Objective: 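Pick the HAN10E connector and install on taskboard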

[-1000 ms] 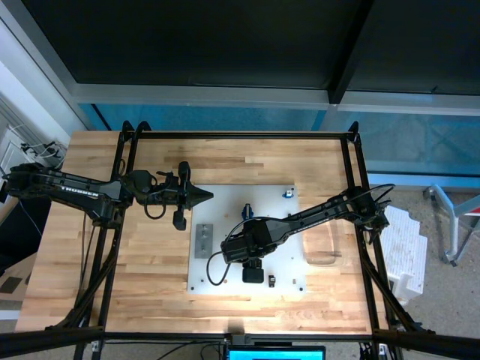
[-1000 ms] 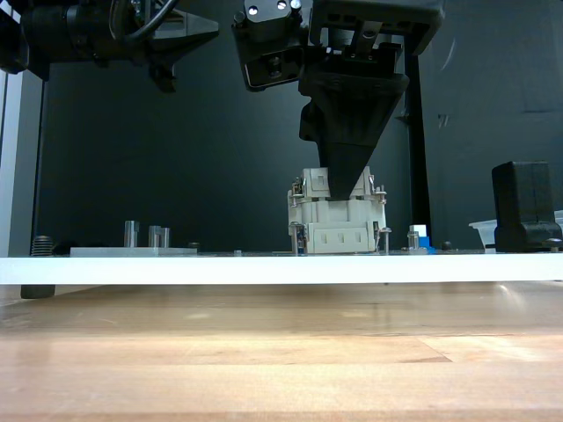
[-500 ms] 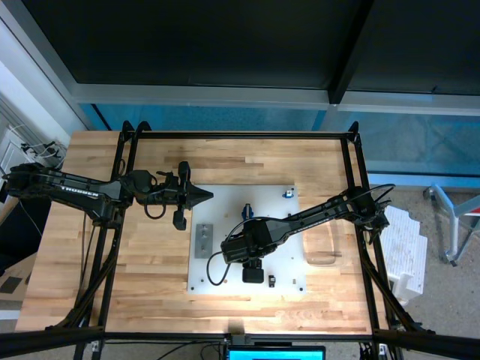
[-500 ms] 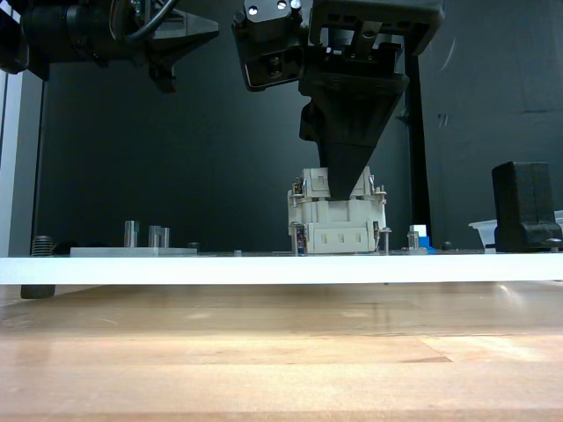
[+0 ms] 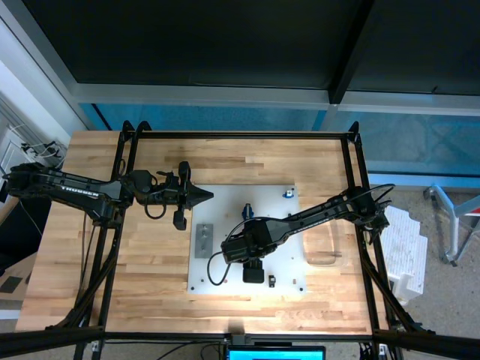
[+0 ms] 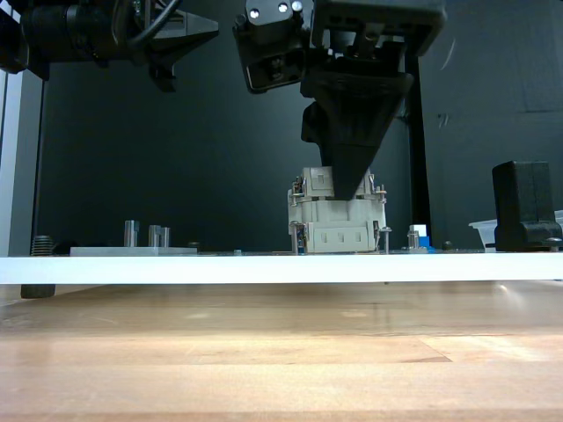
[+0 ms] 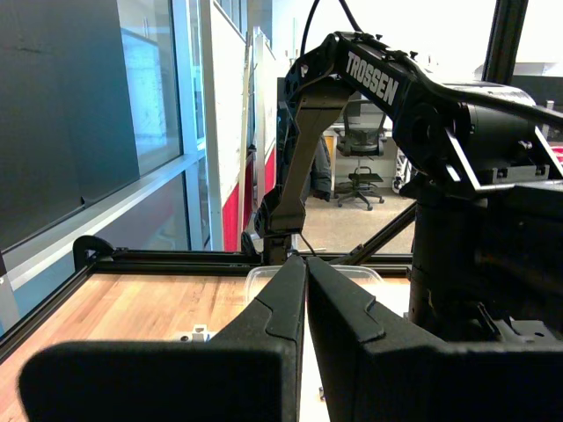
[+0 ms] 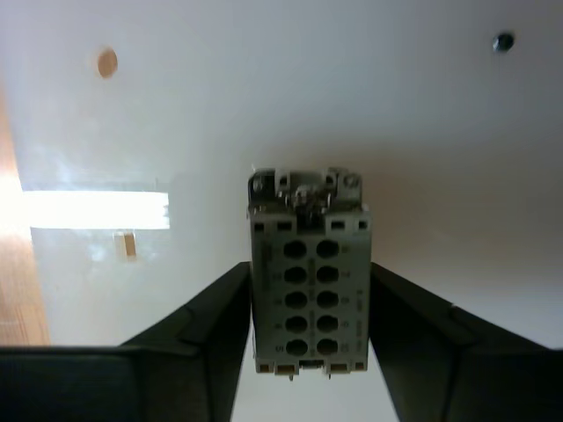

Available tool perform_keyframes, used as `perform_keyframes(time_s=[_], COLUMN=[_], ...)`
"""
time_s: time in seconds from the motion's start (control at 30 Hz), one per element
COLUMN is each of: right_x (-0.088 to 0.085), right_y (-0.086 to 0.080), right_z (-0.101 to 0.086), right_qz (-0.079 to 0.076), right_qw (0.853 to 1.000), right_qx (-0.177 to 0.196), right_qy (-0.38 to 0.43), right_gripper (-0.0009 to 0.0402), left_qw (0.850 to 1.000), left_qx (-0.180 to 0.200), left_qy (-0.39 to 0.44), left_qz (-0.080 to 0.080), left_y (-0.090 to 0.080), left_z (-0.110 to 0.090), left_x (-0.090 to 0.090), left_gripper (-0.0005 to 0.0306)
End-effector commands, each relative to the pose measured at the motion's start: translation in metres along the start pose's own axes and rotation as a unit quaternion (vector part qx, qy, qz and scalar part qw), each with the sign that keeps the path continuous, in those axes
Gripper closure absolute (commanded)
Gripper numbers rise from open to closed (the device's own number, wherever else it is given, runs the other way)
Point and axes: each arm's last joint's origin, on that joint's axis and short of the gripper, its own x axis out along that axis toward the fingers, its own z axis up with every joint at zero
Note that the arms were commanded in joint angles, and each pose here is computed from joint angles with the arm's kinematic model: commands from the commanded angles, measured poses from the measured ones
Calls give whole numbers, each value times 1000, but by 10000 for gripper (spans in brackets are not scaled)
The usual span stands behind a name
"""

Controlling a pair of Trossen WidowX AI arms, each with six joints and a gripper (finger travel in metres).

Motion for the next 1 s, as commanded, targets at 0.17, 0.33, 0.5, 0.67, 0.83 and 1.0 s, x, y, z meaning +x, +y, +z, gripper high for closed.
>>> perform_keyframes(time_s=[0.17,0.33,0.5,0.67,0.83,1.0], right_x=[-7,-15,-29,-41,-41,-42], right_y=[0,0,-2,-4,-4,-4], right_z=[1,-1,-5,-7,-7,-7], right_qz=[7,7,5,8,9,9], right_qw=[1000,1000,1000,999,999,999], right_qx=[-1,-1,-1,0,0,0], right_qy=[-12,-14,-21,-32,-31,-32], right_gripper=[94,47,35,36,36,36], left_qw=[1000,1000,1000,1000,1000,1000], left_qx=[0,0,0,0,0,0], left_qy=[0,0,0,0,0,0], left_qz=[0,0,0,0,0,0], left_y=[0,0,0,0,0,0], left_z=[0,0,0,0,0,0], left_x=[0,0,0,0,0,0], left_gripper=[300,300,300,300,300,300])
